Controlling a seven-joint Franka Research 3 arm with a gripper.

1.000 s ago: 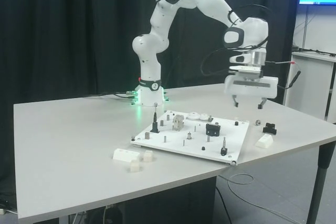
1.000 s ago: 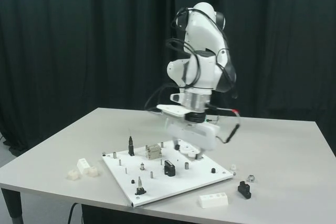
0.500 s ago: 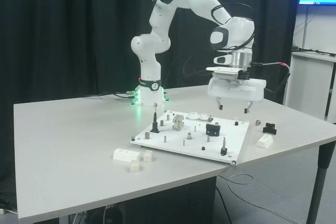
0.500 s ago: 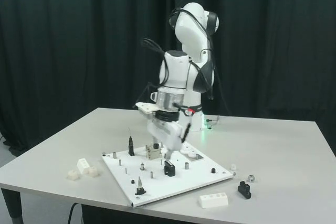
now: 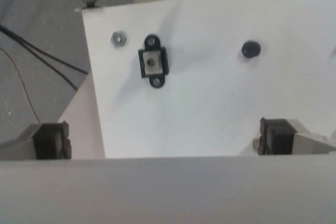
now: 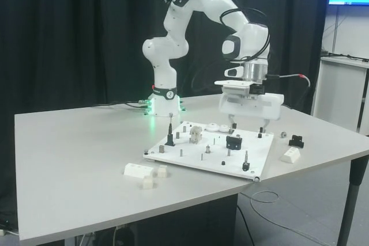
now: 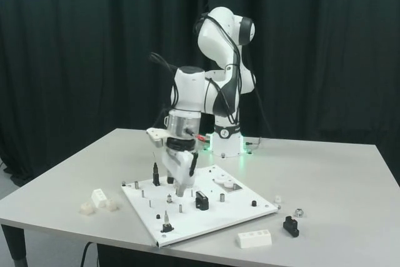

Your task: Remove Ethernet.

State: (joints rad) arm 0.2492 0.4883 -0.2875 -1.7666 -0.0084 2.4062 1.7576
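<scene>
Black curtains hang behind the grey table (image 6: 69, 142). The gripper (image 6: 247, 123) hovers released over the white board (image 6: 256, 152), fingers wide apart; the Ethernet plug (I cannot identify it surely) probably sits among the fixtures below.

Grey table (image 6: 75, 142) w/ white board (image 6: 253, 154), white blocks (image 6: 144, 174) near front edge, black part (image 6: 296, 140) beside board.

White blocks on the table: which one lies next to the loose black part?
The single white block just off one edge of the board, beside the black part. The other three blocks lie grouped off the opposite edge.
</scene>
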